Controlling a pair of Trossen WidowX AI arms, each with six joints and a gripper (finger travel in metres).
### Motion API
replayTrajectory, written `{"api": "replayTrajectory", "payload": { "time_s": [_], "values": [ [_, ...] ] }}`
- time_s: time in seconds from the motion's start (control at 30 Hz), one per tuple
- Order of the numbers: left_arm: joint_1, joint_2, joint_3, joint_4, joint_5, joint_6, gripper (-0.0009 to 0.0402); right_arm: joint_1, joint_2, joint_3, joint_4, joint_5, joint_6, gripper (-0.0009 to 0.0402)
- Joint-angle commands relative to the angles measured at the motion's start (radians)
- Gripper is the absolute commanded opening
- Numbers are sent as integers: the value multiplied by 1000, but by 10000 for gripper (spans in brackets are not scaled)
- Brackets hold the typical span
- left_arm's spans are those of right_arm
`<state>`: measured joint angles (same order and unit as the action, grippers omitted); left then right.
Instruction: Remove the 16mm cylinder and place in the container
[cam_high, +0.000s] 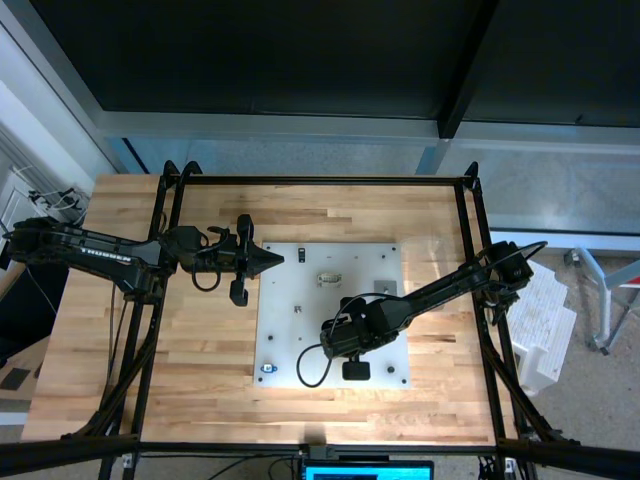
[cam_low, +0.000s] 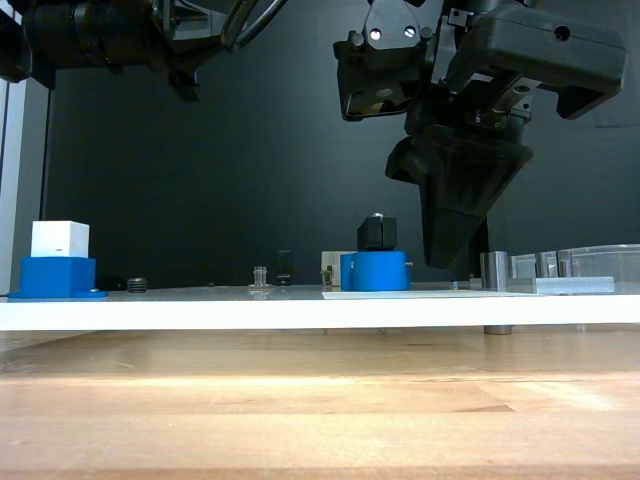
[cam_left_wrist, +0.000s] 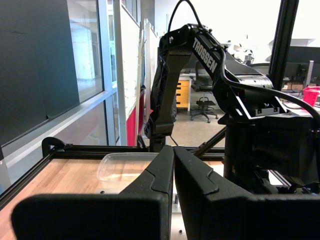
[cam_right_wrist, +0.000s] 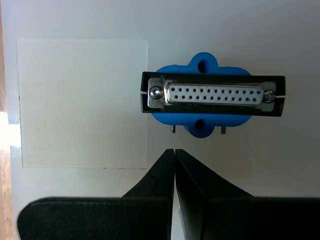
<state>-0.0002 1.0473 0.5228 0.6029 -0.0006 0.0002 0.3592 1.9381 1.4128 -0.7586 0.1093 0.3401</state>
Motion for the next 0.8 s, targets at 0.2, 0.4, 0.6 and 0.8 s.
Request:
{"api": "replayTrajectory", "payload": {
  "time_s": [0.2,0.4,0.6,0.8],
  "values": [
    [0,0,0,0,0,0,0,-1,-2,0,-10,0,-8,0],
    [0,0,0,0,0,0,0,-1,-6,0,-15,0,-13,0],
    [0,0,0,0,0,0,0,-2,-24,-5,-21,4,-16,0],
    [0,0,0,0,0,0,0,-2,-65,-31,-20,5,-16,0]
  ]
}}
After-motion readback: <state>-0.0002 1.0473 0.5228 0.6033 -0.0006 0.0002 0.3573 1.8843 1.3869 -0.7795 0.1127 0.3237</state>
